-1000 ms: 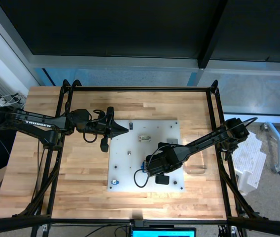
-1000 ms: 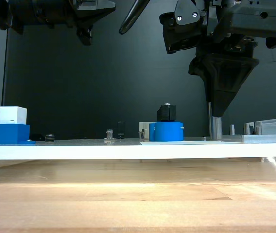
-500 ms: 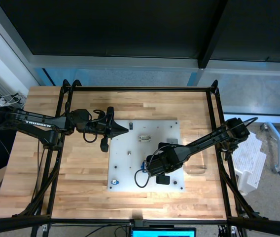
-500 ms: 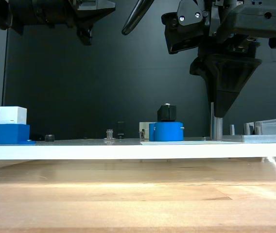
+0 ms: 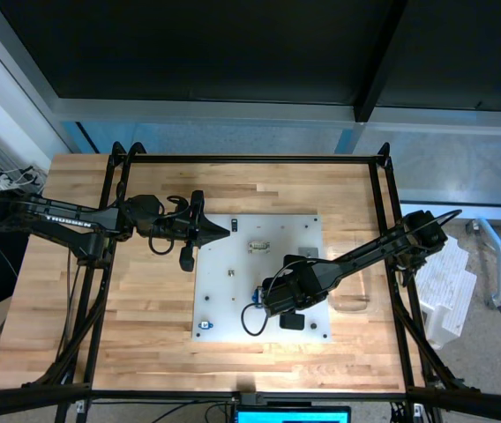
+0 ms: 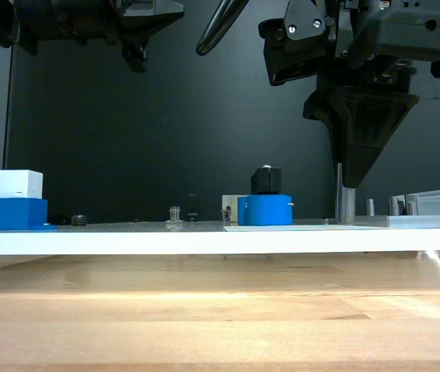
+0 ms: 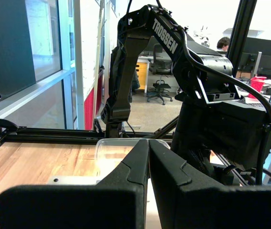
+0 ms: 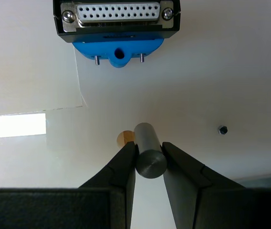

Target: Pick the 16mm cylinder and install on the taskboard

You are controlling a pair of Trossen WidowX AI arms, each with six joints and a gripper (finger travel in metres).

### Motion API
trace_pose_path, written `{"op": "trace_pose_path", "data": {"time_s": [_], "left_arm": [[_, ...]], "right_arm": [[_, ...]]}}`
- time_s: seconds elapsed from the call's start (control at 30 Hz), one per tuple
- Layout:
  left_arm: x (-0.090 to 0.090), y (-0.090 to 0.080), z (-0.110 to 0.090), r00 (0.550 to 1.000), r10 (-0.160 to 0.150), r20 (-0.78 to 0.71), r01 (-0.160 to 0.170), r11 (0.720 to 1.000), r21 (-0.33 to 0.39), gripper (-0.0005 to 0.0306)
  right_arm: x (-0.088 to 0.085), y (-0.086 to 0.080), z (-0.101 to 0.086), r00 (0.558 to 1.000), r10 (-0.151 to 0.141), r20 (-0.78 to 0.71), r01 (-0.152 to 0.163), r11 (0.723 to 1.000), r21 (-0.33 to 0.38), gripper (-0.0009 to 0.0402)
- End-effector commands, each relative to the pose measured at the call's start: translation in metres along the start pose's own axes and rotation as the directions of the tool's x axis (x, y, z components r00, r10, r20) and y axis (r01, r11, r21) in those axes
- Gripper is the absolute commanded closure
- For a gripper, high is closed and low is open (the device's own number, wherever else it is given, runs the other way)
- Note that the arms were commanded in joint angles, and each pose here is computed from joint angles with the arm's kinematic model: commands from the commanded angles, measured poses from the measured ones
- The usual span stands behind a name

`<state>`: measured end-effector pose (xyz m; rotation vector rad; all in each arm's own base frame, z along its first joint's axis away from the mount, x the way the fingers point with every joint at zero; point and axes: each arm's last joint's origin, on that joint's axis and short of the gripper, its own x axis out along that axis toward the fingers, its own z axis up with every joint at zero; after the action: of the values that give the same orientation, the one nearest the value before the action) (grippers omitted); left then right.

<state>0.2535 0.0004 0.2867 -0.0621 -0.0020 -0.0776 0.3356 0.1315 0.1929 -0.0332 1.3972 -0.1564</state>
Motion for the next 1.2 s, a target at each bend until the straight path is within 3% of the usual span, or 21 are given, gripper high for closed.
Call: {"op": "trace_pose_path", "data": {"time_s": [0.03,0.17,0.73,1.2], "left_arm": [[0.000,0.000,0.000,1.000,0.000,0.001,0.000,1.000,0.000,0.0300],[0.000,0.000,0.000,1.000,0.000,0.001,0.000,1.000,0.000,0.0300],[0.000,0.000,0.000,1.000,0.000,0.001,0.000,1.000,0.000,0.0300],[0.000,0.000,0.000,1.000,0.000,0.001,0.000,1.000,0.000,0.0300]], "right_arm": [[0.001,0.002,-0.001,1.000,0.004,-0.003,-0.004,1.000,-0.001,0.0393],[0.000,0.005,-0.002,1.000,0.028,-0.010,-0.028,1.000,-0.002,0.0393],[-0.003,0.017,-0.007,0.999,0.038,0.002,-0.038,0.999,-0.010,0.0393],[-0.005,0.024,-0.010,0.999,0.046,0.013,-0.045,0.997,-0.070,0.0393]]}}
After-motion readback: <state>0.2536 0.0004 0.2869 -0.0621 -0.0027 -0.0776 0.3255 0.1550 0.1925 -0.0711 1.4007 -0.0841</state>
